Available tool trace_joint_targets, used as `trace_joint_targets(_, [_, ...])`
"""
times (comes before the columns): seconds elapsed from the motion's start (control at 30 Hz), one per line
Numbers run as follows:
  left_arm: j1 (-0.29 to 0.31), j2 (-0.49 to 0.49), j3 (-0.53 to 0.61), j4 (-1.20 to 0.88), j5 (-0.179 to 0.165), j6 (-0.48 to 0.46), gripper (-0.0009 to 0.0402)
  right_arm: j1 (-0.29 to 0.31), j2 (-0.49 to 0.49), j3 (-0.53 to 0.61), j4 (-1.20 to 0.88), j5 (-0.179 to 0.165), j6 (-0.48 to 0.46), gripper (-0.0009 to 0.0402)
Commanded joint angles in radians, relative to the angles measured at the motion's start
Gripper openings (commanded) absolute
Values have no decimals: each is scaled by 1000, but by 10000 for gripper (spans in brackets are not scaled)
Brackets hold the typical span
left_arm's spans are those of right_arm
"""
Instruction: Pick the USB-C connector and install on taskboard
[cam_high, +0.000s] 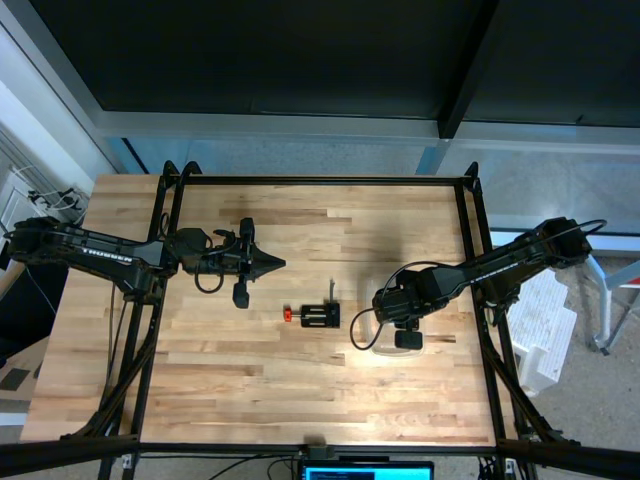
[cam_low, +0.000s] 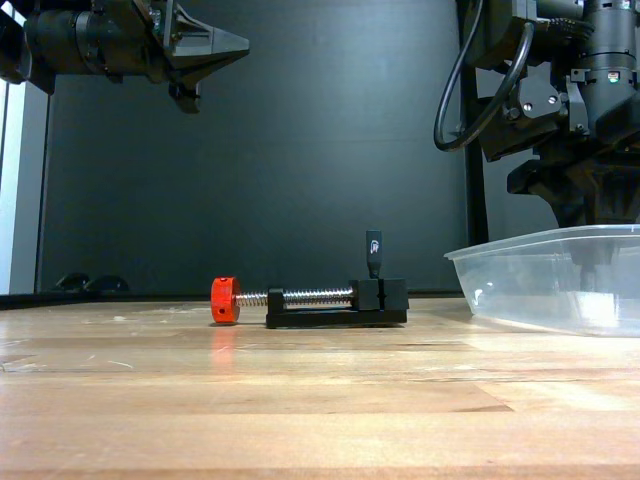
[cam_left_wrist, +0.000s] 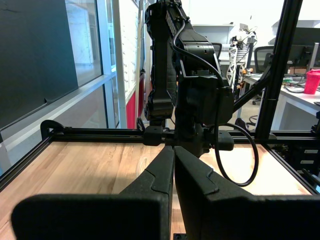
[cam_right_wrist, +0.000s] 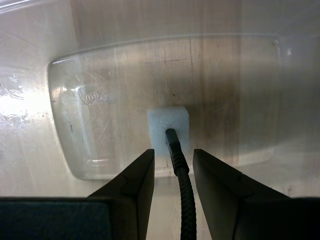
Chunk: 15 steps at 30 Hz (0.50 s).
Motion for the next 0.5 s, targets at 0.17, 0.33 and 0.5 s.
trace_joint_targets(0.17, [0, 0, 0, 0, 0, 0, 0, 0, -5, -6, 6, 0, -2, 72])
trace_joint_targets(0.33, [0, 0, 0, 0, 0, 0, 0, 0, -6, -7, 5, 0, -4, 47])
trace_joint_targets(0.5, [0, 0, 0, 0, 0, 0, 0, 0, -7, -7, 6, 0, -5, 13])
